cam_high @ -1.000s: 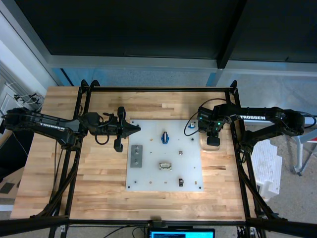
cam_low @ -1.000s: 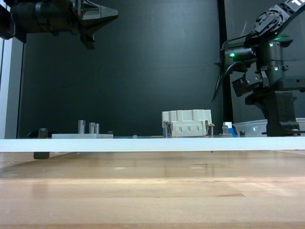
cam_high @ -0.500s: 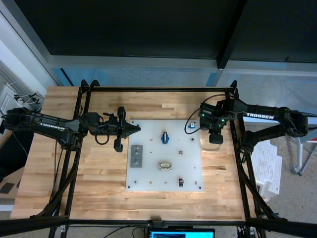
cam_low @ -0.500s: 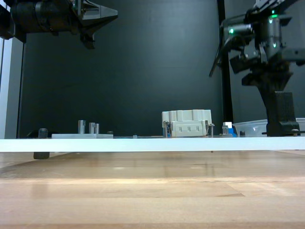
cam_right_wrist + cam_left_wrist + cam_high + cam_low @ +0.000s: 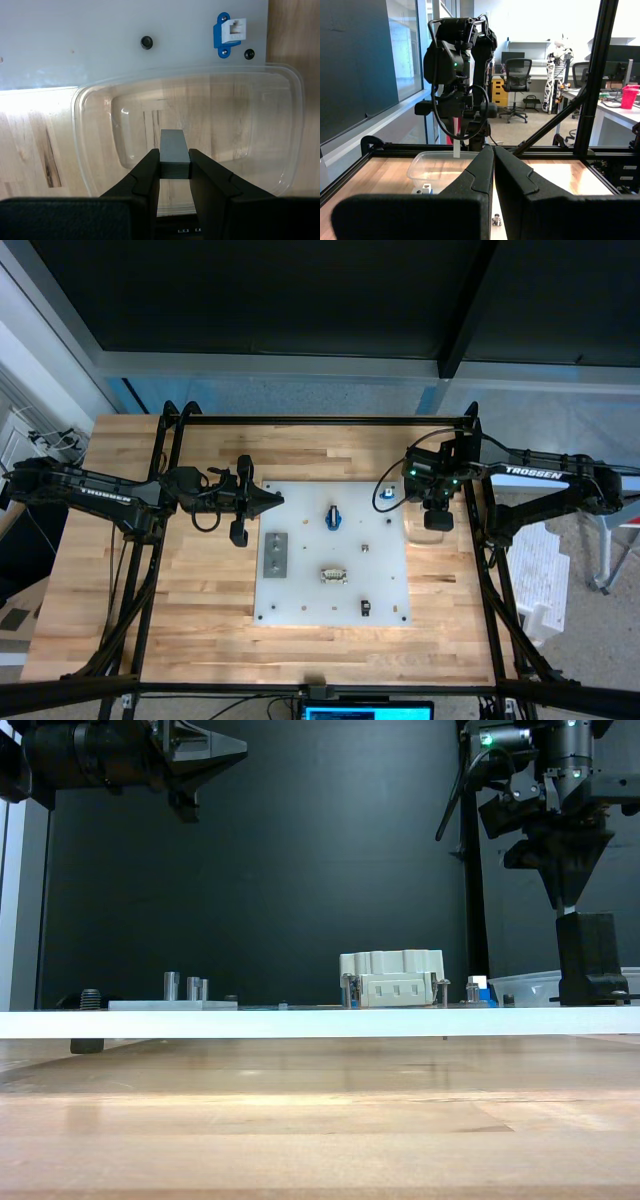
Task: Pick the 16mm bar and install on taskboard
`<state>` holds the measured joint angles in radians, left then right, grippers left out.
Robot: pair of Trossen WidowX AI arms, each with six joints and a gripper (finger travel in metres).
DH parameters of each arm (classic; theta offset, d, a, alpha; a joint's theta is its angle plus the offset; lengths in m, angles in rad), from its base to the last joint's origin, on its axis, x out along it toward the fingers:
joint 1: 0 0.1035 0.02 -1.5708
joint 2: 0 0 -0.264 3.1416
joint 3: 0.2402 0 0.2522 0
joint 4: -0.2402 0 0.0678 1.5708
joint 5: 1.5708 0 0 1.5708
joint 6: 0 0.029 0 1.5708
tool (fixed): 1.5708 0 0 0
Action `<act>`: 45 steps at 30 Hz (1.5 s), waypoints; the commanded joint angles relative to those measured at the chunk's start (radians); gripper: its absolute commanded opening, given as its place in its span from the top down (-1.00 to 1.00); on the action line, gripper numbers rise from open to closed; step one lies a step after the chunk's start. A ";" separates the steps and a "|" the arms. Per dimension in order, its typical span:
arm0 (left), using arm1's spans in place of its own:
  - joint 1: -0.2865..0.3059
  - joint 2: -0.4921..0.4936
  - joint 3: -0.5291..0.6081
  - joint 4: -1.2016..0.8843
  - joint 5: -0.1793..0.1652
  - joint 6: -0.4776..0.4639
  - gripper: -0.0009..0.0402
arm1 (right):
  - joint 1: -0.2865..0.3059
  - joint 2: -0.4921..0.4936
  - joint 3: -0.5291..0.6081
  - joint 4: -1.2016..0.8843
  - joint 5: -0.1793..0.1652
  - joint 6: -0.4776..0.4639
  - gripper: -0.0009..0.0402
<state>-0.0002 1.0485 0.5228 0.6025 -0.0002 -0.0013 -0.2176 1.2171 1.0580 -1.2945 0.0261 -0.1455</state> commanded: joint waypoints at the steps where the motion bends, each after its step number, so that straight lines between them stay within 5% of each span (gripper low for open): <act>1: 0.000 0.000 0.000 0.000 0.000 0.000 0.96 | 0.082 0.002 0.001 0.001 0.035 0.067 0.93; 25: 0.000 0.000 0.000 0.000 0.000 0.000 0.96 | 0.494 0.187 0.134 0.010 0.032 0.489 0.93; 45: 0.000 0.000 0.000 0.000 0.000 0.000 0.96 | 0.693 0.387 0.256 0.082 0.033 0.658 0.93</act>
